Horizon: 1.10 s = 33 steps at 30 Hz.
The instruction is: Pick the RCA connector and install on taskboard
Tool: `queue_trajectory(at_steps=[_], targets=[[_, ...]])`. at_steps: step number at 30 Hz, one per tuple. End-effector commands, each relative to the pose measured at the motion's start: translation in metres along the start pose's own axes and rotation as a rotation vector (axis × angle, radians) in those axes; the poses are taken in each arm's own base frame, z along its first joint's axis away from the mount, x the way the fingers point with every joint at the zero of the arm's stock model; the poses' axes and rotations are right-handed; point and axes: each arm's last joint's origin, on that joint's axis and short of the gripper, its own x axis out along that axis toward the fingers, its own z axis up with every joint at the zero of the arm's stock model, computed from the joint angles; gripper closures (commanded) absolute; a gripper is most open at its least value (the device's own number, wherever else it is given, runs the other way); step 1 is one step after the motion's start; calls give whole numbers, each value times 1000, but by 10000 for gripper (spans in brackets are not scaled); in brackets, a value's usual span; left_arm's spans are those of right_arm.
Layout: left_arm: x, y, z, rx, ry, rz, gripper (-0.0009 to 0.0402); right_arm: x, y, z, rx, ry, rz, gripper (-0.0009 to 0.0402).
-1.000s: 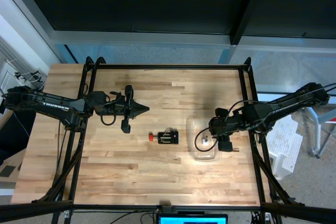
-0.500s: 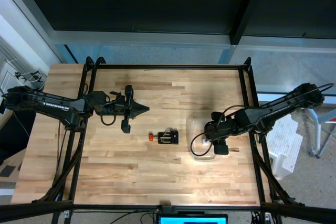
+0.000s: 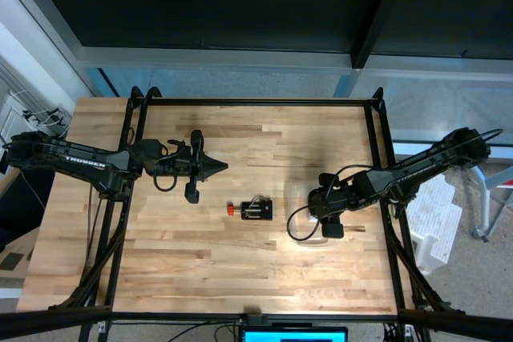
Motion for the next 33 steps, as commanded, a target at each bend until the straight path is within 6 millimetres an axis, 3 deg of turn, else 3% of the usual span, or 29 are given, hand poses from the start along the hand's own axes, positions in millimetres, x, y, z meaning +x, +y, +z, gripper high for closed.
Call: queue_trajectory(at_steps=[1,15,33], targets=[[0,0,0,0,0,0,393,5,1,-1,0,11,-3,196],[0,0,0,0,0,0,393,21,3,-3,-2,2,1,196],[0,0,0,0,0,0,393,27,4,-4,5,13,-5,197]])
